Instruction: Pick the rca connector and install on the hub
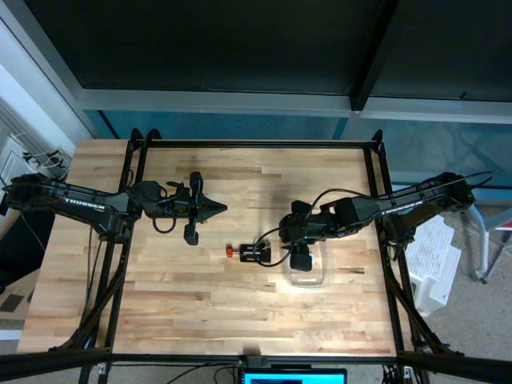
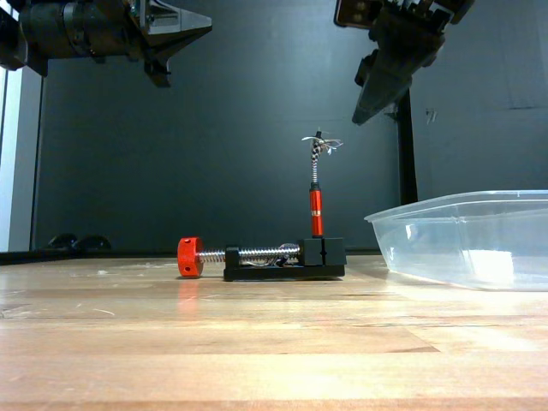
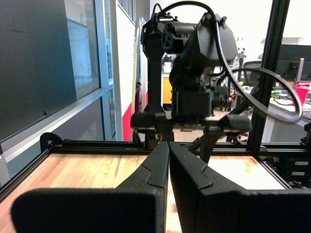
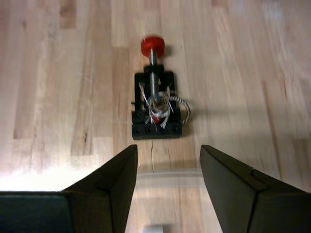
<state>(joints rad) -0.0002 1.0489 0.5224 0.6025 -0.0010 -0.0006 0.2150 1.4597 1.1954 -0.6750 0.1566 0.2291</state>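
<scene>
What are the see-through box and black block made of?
Clear see-through tray: glossy plastic, seemingly. Small black block with red knob: matte, metal or plastic; its screw shines like steel. Left gripper, shut, hangs left; right gripper, open, above the tray's edge.

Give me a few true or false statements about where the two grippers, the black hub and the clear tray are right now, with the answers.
1. The left gripper is shut, with nothing between its fingers. True.
2. The right gripper is clamped on the hub. False: its fingers are open and empty, and it hangs in the air above the hub without touching it.
3. The hub's red knob is at the end nearer the left arm. True.
4. The hub sits inside the clear tray. False: it sits on the bare wood of the table, beside the tray.
</scene>
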